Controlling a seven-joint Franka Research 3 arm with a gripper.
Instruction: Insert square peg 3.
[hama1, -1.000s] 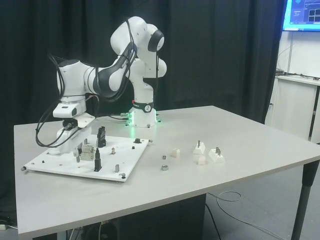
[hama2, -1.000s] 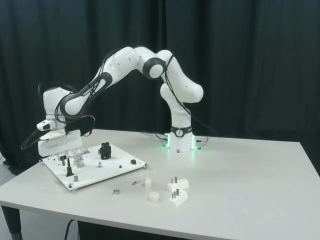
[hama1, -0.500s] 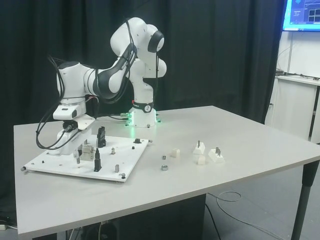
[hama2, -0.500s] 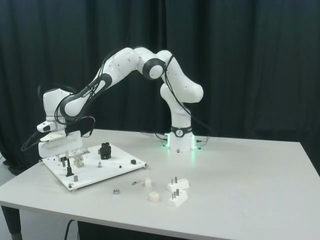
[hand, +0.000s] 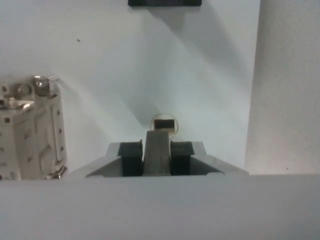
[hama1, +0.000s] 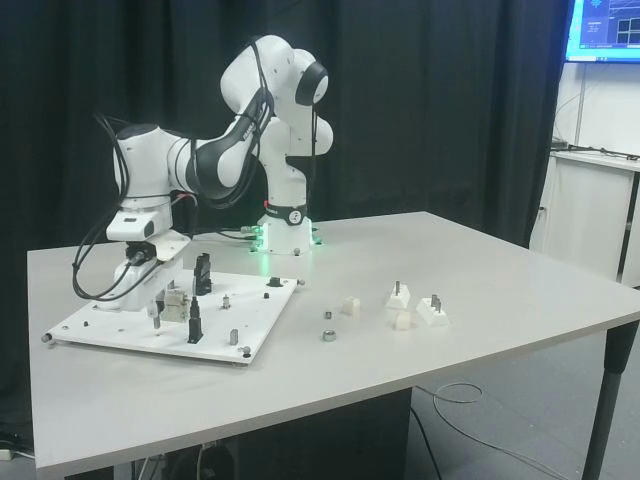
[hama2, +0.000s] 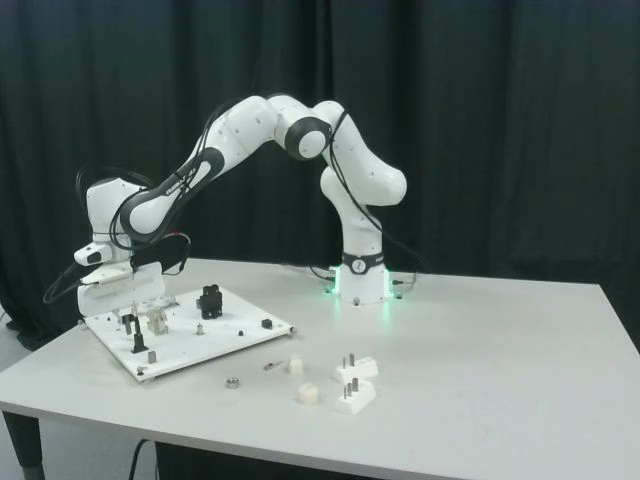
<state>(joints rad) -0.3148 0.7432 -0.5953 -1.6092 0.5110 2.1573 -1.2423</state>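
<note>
In the wrist view my gripper (hand: 157, 150) is shut on a grey square peg (hand: 157, 159) that stands between the two black pads (hand: 131, 159). The peg's tip hangs just short of a small square hole (hand: 164, 124) in the white board (hand: 100, 55). From the room views the gripper (hama1: 132, 288) (hama2: 115, 303) hovers low over the far left part of the white board (hama1: 110, 330) (hama2: 228, 344), pointing down. The peg itself is too small to make out in the room views.
A grey-white connector block (hand: 30, 134) (hama1: 176, 300) sits on the board close beside the gripper. Black fixtures (hama1: 203, 272) (hama1: 195, 325) and small pegs also stand on the board. Several white blocks (hama1: 418, 310) and a nut (hama1: 327, 335) lie on the grey table (hama1: 500, 290).
The wrist has risen slightly and straightened over the board's far left part. The peg has stayed in the gripper.
</note>
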